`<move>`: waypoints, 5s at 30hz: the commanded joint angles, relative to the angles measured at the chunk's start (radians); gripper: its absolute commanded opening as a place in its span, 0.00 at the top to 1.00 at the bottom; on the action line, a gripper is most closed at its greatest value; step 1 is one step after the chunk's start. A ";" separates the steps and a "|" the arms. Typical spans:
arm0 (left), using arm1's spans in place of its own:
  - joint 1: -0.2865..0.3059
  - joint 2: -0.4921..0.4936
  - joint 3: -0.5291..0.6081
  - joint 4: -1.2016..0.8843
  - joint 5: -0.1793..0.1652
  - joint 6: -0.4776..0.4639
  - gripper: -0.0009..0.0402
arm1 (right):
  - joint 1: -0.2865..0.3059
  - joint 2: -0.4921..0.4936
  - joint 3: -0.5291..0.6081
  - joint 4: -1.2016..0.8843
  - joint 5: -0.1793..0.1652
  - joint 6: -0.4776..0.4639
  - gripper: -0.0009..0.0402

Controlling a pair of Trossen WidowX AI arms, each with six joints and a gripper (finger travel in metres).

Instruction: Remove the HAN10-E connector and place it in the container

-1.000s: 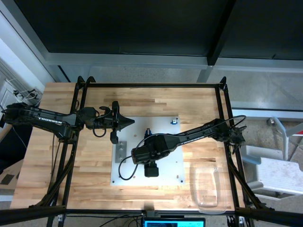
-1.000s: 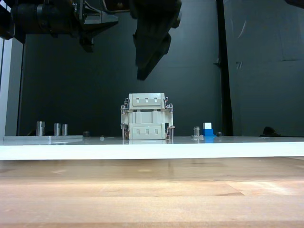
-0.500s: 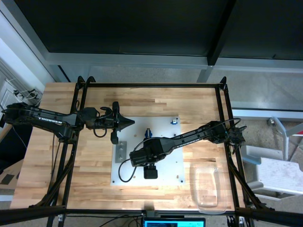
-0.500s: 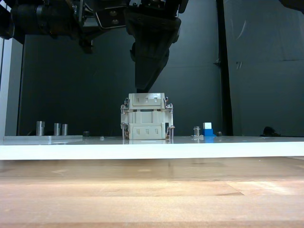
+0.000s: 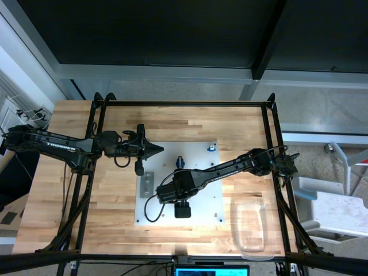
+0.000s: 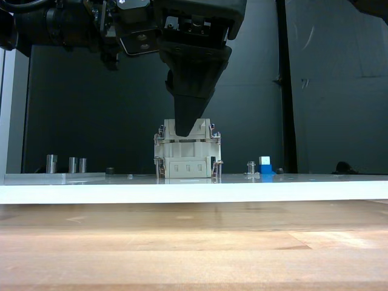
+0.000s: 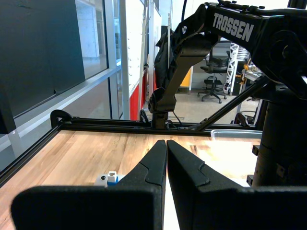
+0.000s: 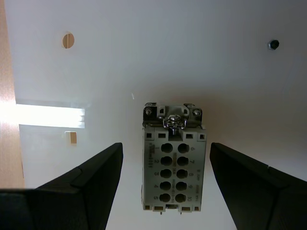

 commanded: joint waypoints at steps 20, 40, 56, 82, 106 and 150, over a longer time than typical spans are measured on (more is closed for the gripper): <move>0.000 0.000 0.000 0.002 0.000 0.000 0.98 | -0.004 0.000 0.000 -0.005 0.001 -0.007 0.69; 0.000 0.000 0.000 0.002 0.000 0.000 0.98 | -0.005 -0.027 0.000 -0.005 0.000 -0.024 0.95; 0.000 0.000 0.000 0.002 0.000 0.000 0.98 | -0.002 -0.080 0.000 -0.015 0.000 -0.026 0.95; 0.000 0.000 0.000 0.002 0.000 0.000 0.98 | 0.096 -0.196 -0.030 -0.179 0.010 0.063 0.95; 0.000 0.000 0.000 0.002 0.000 0.000 0.98 | 0.303 -0.563 -0.610 0.043 0.011 0.329 0.95; 0.000 0.000 0.000 0.002 0.000 0.000 0.98 | 0.663 -0.647 -0.848 0.111 0.062 0.823 0.95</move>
